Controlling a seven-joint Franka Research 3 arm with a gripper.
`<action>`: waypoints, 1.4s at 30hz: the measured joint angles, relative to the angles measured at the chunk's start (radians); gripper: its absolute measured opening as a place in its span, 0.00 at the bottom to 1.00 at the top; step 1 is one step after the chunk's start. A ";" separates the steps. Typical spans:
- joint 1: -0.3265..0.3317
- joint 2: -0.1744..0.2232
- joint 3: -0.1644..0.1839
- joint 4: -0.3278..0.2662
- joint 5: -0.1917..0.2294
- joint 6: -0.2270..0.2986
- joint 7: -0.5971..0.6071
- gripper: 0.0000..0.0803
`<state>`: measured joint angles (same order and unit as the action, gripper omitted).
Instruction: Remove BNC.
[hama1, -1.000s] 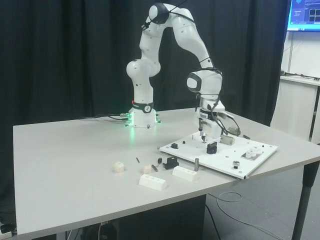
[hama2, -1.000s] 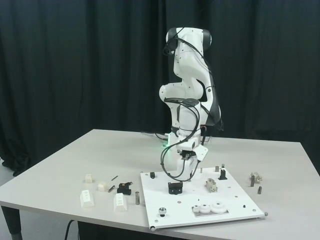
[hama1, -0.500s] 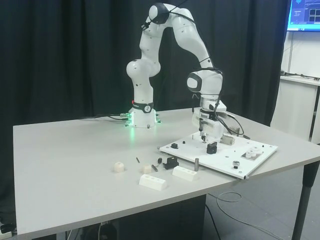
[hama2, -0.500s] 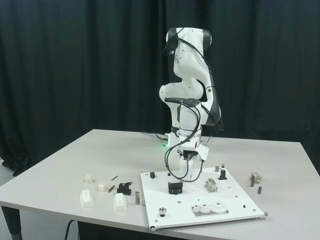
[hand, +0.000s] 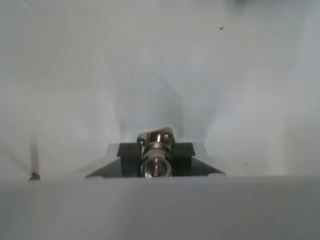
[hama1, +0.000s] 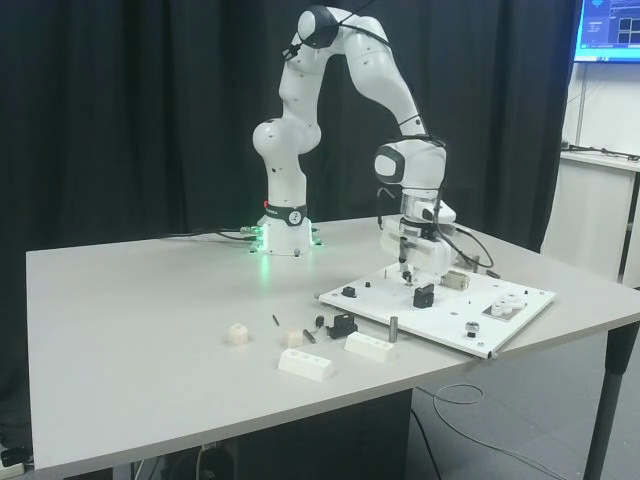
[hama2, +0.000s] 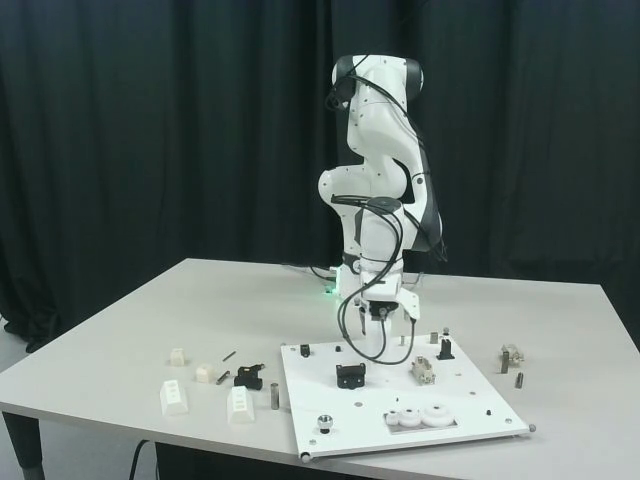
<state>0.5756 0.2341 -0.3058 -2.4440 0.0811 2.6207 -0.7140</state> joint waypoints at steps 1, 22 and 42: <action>0.000 0.000 0.000 0.000 0.000 0.000 -0.012 0.15; 0.000 0.000 0.000 0.000 -0.008 -0.001 -0.298 0.15; -0.001 0.000 0.003 0.001 -0.030 -0.001 -0.523 0.15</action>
